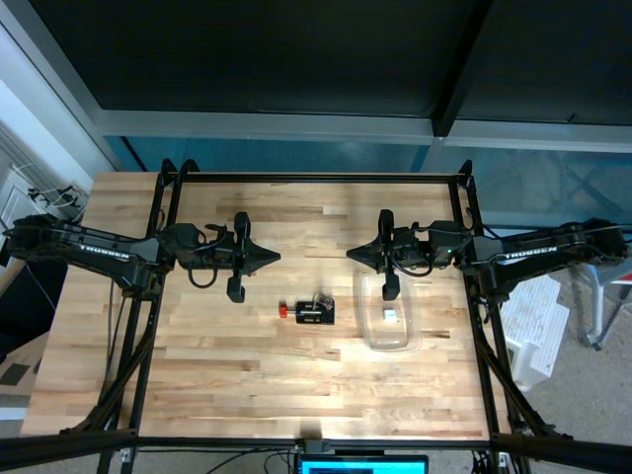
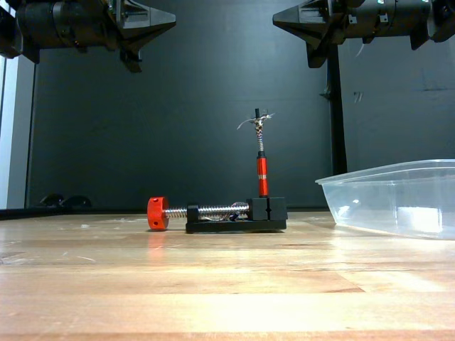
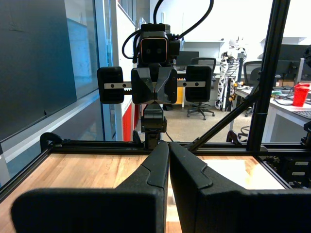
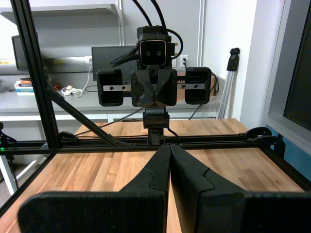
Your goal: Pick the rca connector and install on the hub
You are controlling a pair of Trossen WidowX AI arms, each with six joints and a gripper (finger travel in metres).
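While left claw (image 1: 276, 258) and right claw (image 1: 350, 255) hang clenched above the hub (image 1: 314, 313), the tray (image 1: 363, 328) beside it holds a pale piece (image 1: 391, 314) nearer the right claw.

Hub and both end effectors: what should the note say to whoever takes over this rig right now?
Left end effector: shut, empty, held high over the table, left of centre.
Right end effector: shut, empty, held high by the far end of the clear tray.
Hub: on the table between them, red knob toward the left arm.
A red-banded plug with frayed wire on top stands upright on the hub. It is probably the RCA connector, already seated.
A small pale item lies in the tray; I cannot tell what it is.
Left to do: check the seating.
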